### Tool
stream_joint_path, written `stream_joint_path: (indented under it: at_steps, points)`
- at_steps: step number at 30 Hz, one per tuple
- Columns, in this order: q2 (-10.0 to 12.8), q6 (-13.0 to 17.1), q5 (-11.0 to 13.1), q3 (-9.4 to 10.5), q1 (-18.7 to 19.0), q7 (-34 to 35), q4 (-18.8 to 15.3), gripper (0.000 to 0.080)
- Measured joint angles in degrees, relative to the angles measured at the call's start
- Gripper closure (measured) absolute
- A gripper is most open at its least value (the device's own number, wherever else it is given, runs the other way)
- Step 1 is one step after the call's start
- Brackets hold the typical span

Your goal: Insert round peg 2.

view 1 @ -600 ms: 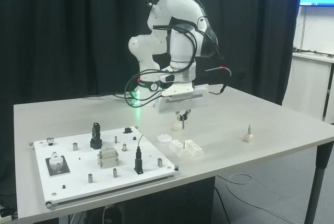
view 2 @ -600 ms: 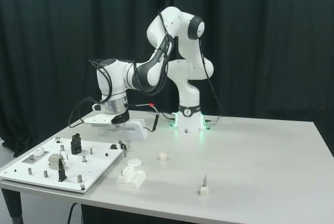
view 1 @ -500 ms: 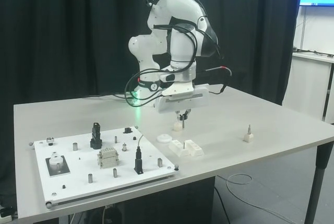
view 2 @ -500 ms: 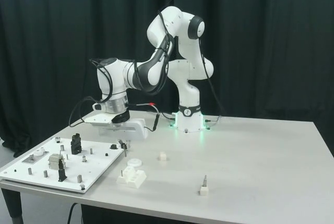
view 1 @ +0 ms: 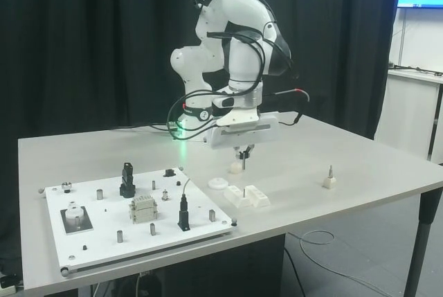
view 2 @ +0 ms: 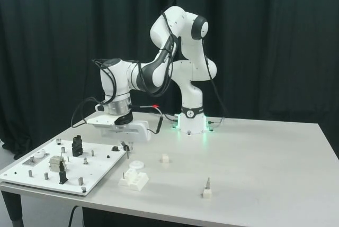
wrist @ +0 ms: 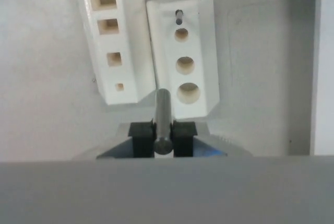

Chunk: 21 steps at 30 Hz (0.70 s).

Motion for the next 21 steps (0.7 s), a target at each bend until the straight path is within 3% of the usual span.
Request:
stream_joint_path:
  at_steps: [8,21]
  points:
    - [0.01,1.7,-1.69,-0.4,-0.01,0.73,0.08,0.0728]
    - [0.93,8.07,-4.9,-1.98,-2.58,-0.37,1.12,0.0728]
